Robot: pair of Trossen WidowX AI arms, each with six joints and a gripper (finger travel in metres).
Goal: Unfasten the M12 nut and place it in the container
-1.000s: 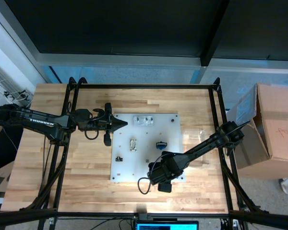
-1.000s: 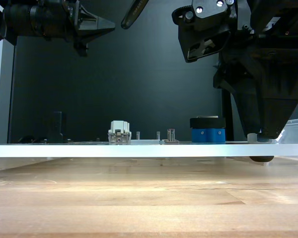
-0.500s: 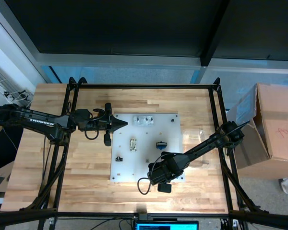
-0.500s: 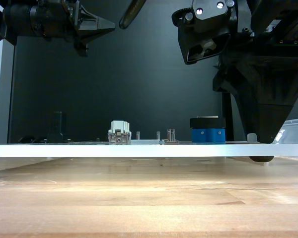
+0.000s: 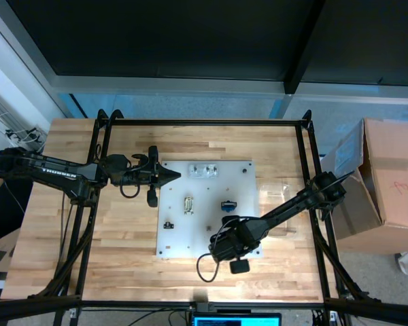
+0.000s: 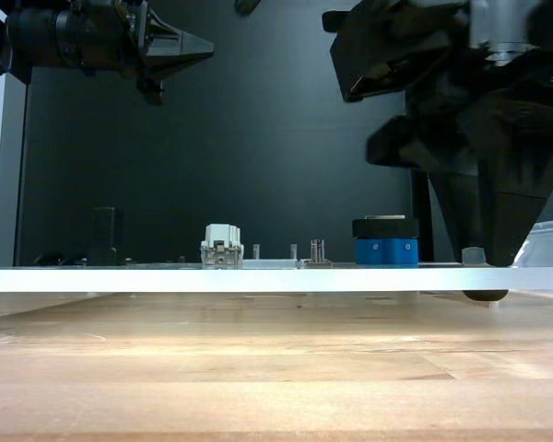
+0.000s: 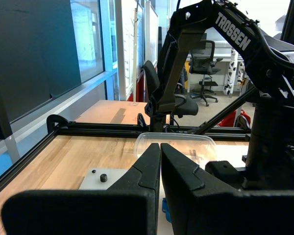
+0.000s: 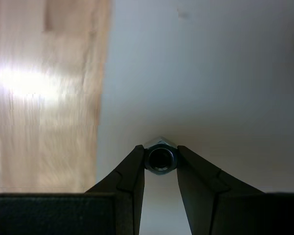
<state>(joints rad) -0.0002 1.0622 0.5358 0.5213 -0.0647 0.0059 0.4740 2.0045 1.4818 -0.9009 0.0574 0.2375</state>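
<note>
The right gripper point(image 8: 160, 152) has its two fingers pinching the small silver nut point(image 8: 160, 159) from either side, as the right wrist view shows, with the white board point(image 5: 190, 231) right beneath it. In the high view the right arm point(image 5: 292, 207) comes in from the right edge of the frame and ends over the board's near right part, in the lower middle of the frame. In the low view its fingertips point(image 6: 498, 253) point straight down at the right of the frame, and the nut shows as a pale spot just above the board's surface. The stud is hidden by the fingers, so whether the nut sits on its stud cannot be told.

The clear container point(image 5: 275, 193) stands on the wooden table point(image 5: 109, 265) just beside the board's right edge, apart from the nut.

The left gripper point(image 5: 171, 175) hangs in the air over the board's far left edge, at the left of centre in the high view and in the upper left of the low view, pointing toward the right. In the left wrist view its fingers point(image 7: 147, 169) are pressed together with nothing between them.

On the board stand a blue block point(image 6: 384, 241), a white connector point(image 6: 221, 247) and a silver post point(image 6: 317, 250), all in a row at the middle of the low view. A cardboard box point(image 5: 387, 183) stands beyond the table at the right edge of the high view.
</note>
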